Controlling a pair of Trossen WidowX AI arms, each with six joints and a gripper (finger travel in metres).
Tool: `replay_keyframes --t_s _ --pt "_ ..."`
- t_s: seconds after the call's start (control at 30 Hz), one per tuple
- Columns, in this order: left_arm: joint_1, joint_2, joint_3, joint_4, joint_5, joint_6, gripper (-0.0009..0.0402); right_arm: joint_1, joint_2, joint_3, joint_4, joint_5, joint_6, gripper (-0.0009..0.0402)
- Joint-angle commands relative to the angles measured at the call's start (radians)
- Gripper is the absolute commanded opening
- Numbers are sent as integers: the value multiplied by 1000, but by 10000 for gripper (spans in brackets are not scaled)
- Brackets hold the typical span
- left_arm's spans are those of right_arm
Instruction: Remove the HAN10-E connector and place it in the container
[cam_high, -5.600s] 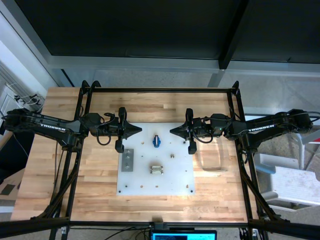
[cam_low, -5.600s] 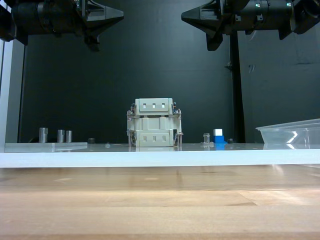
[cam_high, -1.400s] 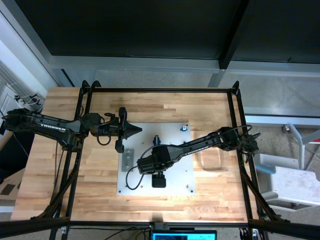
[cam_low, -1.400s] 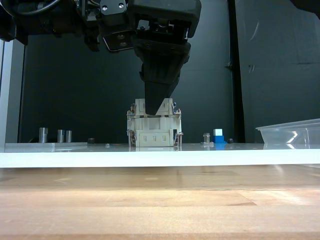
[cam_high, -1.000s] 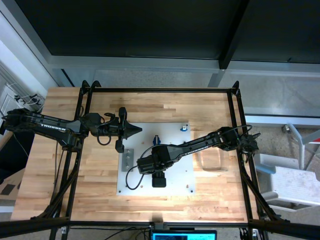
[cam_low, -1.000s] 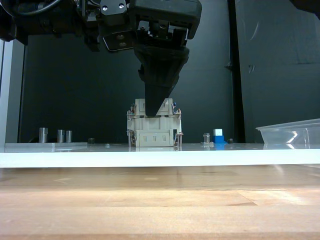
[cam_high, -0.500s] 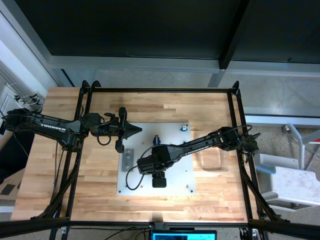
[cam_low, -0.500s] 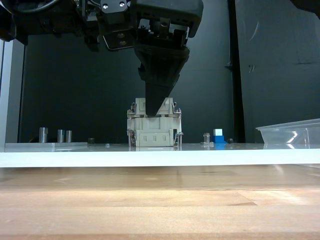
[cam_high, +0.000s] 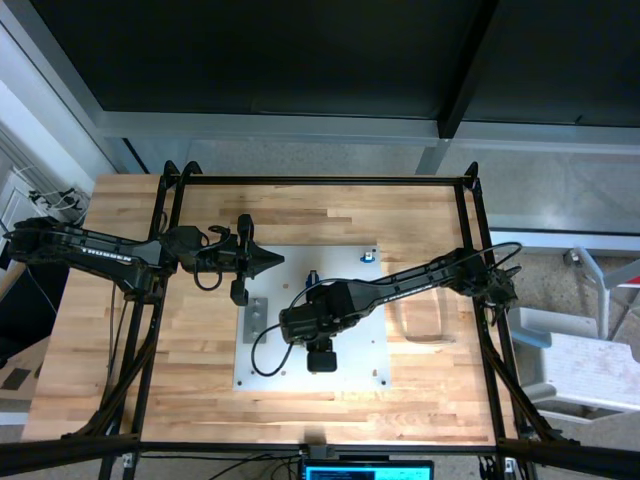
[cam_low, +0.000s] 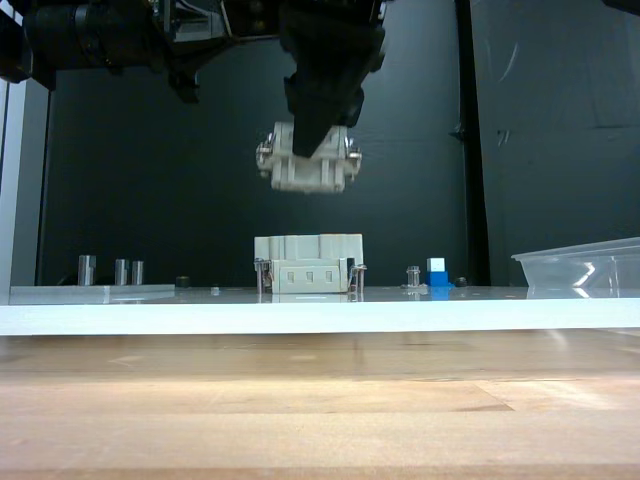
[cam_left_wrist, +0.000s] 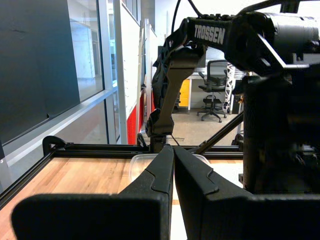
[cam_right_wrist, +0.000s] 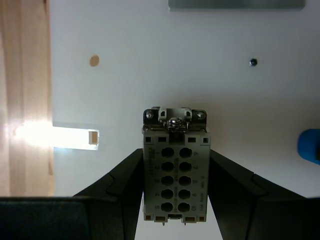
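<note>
My right hand (cam_low: 312, 142) is clamped on the HAN10-E connector (cam_low: 308, 168), fingers (cam_right_wrist: 125, 175) pinching its two long sides. I see the connector hanging in the air directly above the beige base housing (cam_low: 307, 268) on the white board (cam_high: 360, 365), not touching it. The container (cam_low: 585, 262) sits on the tabletop (cam_high: 130, 370) just off the board's right edge, well apart from the connector, w/ the blue piece (cam_low: 437, 278) btwn housing and container in the low view. Left hand (cam_left_wrist: 173, 167) hangs over the board's far-left corner, fingers pressed together w/ nothing btwn them.
</note>
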Motion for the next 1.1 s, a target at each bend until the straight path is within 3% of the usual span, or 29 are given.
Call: replay_keyframes --t_s 0.03,0.43,0.73,1.1 --pt "0 0 0 0 0 0 0 0 -22 0 -25 1 -6 0" --pt "0 0 0 0 0 0 0 -2 -126 -29 -160 9 -21 0" --pt "0 0 0 0 0 0 0 -10 -299 -298 -51 11 -23 0" --pt "0 0 0 0 0 0 0 -16 -527 -650 36 11 42 0"
